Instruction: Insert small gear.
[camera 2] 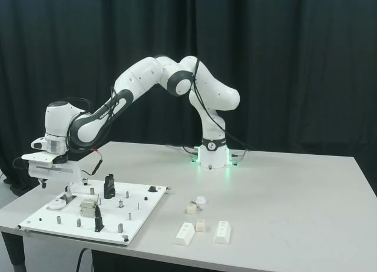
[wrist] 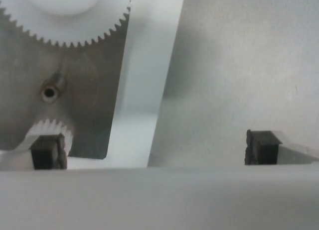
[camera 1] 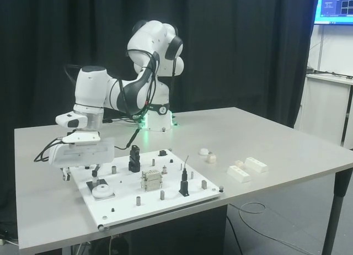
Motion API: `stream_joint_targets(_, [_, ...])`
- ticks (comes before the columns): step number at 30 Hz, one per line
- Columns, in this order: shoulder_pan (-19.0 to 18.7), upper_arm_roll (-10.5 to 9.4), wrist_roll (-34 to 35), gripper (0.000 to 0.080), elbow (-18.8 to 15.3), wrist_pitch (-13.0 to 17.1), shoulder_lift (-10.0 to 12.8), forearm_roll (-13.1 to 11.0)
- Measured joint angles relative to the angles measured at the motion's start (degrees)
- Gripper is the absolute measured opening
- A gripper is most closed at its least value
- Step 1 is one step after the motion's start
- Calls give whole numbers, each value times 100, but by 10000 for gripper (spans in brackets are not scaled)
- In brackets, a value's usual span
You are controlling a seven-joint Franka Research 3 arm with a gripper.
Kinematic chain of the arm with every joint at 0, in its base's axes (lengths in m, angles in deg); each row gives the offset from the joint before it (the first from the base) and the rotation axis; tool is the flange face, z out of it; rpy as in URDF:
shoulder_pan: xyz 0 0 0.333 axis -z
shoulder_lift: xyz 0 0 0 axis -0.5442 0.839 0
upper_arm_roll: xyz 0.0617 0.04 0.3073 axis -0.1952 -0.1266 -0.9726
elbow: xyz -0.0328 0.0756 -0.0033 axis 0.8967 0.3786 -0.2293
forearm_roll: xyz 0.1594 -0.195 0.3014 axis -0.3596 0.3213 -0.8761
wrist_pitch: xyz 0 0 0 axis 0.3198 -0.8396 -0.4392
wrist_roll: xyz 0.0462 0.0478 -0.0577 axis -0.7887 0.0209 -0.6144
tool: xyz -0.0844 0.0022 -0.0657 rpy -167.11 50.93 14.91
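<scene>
In the wrist view the small gear [wrist: 50, 130] sat low beside one black fingertip [wrist: 47, 153], a white toothed wheel next to a metal peg [wrist: 50, 93] on the darker recessed plate [wrist: 89, 115]. The large gear [wrist: 65, 16], also white, was already seated further along the same plate, its teeth well clear of the small one. The tool [wrist: 154, 153] stood wide open, its other fingertip [wrist: 261, 148] far across over the grey surface [wrist: 239, 65], and it held nothing. Whether the near fingertip actually touched the small gear could not be told.

Judged from its look, the small gear was a light, stiff plastic part, smooth and likely slippery across its faces, with fine teeth that could be marred by a hard squeeze. The safest hold seemed to be across the toothed rim, on opposite sides, with the wheel kept level so that its bore could meet the peg squarely.

In both room views the arm reached over the near corner of the white task board [camera 1: 165, 202] on the surface.
</scene>
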Motion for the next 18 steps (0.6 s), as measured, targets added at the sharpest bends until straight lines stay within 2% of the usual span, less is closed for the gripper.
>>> stream_joint_targets(18, [16, 2, -12, 800, 87, -37, 22, -12])
